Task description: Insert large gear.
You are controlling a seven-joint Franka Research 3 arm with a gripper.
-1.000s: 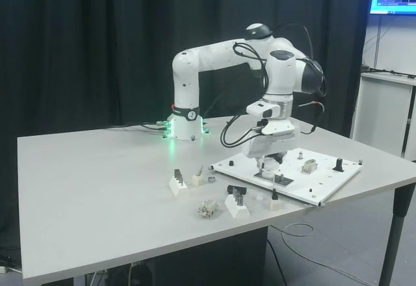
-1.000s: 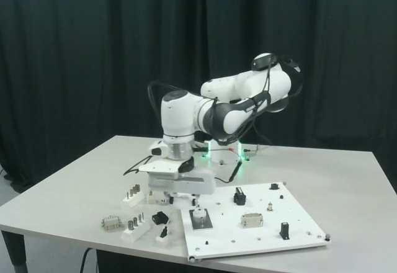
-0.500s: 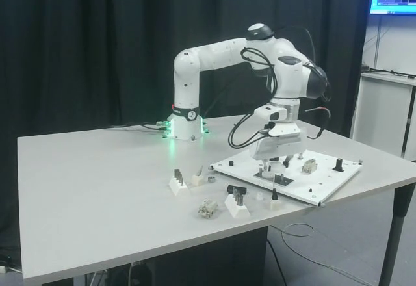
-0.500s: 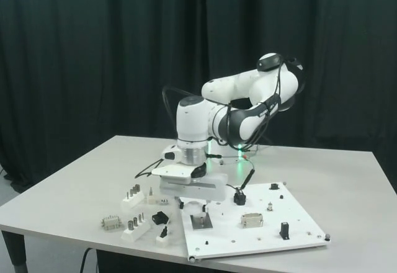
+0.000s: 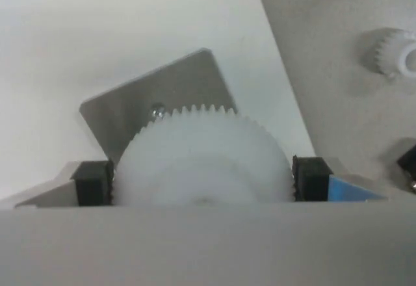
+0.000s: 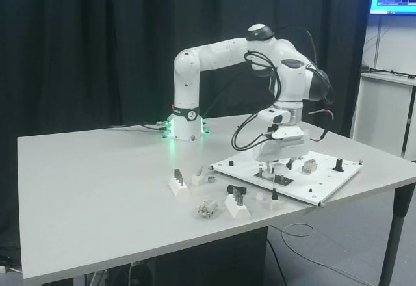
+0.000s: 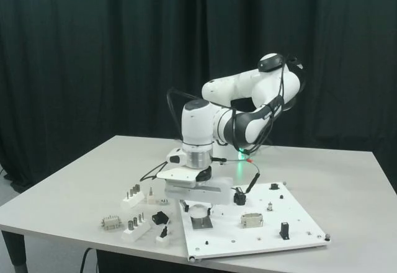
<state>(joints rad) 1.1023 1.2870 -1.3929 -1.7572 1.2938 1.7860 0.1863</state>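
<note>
Wrist view: large gear point(image 5: 203, 157) lies flat.

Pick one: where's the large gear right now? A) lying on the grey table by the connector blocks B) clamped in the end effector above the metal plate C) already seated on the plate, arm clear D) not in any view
B: in the wrist view the large gear sits between the black fingertips of the end effector, over the metal plate.
</note>
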